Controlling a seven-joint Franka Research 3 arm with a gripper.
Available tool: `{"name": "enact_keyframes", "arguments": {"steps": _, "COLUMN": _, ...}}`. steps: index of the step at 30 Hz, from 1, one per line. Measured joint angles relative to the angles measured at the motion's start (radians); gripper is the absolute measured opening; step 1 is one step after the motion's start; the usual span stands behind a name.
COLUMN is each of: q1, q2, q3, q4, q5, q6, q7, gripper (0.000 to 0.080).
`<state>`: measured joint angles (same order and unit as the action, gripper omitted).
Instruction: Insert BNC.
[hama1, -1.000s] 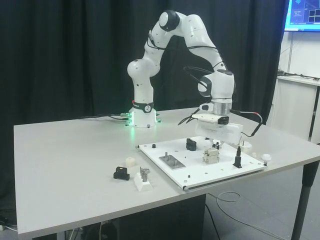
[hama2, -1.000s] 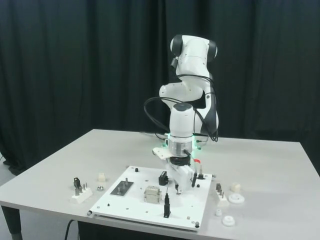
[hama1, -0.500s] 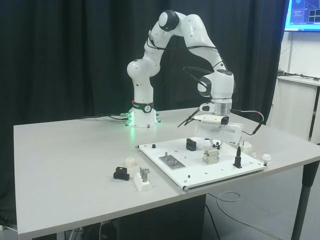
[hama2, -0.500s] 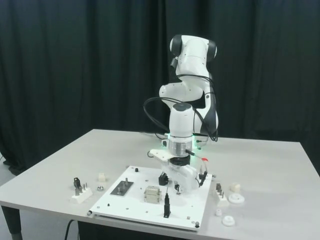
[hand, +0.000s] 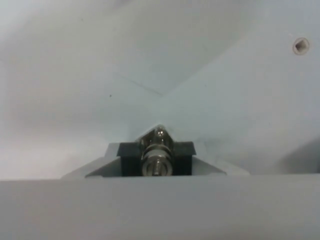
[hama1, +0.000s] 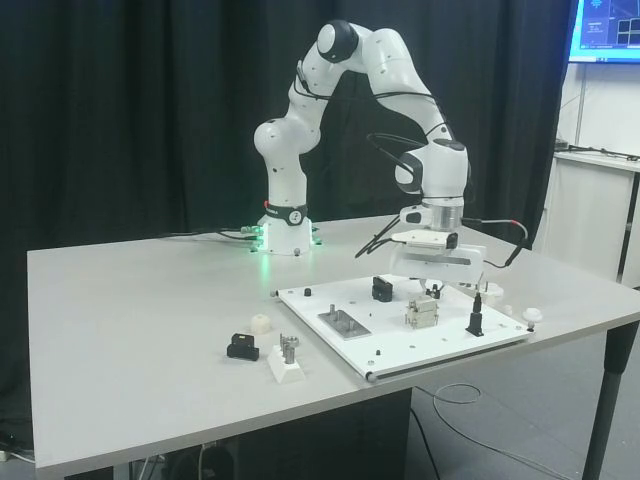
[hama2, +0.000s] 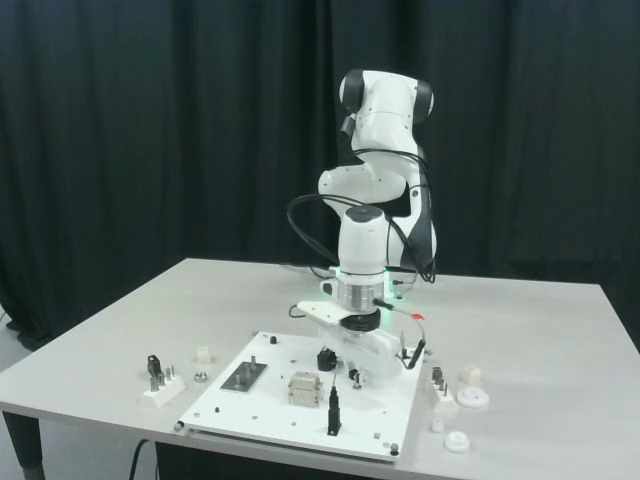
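Note:
In the wrist view a metal BNC connector (hand: 156, 159) sits between two black finger pads (hand: 128, 160), over the white board (hand: 240, 100). My gripper (hama1: 436, 288) hangs low over the far right part of the white task board (hama1: 400, 345), pointing straight down. From the second room view the gripper (hama2: 354, 374) reaches down to the board (hama2: 290, 412), with the connector just showing at its tips. The fingers look shut on the connector. The socket beneath it is hidden.
On the board stand a black block (hama1: 381, 289), a grey metal plate (hama1: 343, 322), a metal socket block (hama1: 423, 312) and an upright black plug (hama1: 475, 318). Loose parts lie left of the board (hama1: 241, 347); white gears (hama2: 470, 398) lie to its right.
The hand has turned about its vertical axis while staying over the same spot on the board. Its height looks unchanged.

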<state>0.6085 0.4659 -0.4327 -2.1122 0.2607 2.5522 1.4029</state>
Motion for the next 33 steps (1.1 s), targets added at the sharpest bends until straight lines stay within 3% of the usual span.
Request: {"name": "enact_keyframes", "arguments": {"steps": 33, "q1": -0.037, "q2": -0.006, "q3": 0.032, "q4": 0.003, "q5": 0.000, "q6": -0.006, "q7": -0.243, "gripper": 0.0123}}
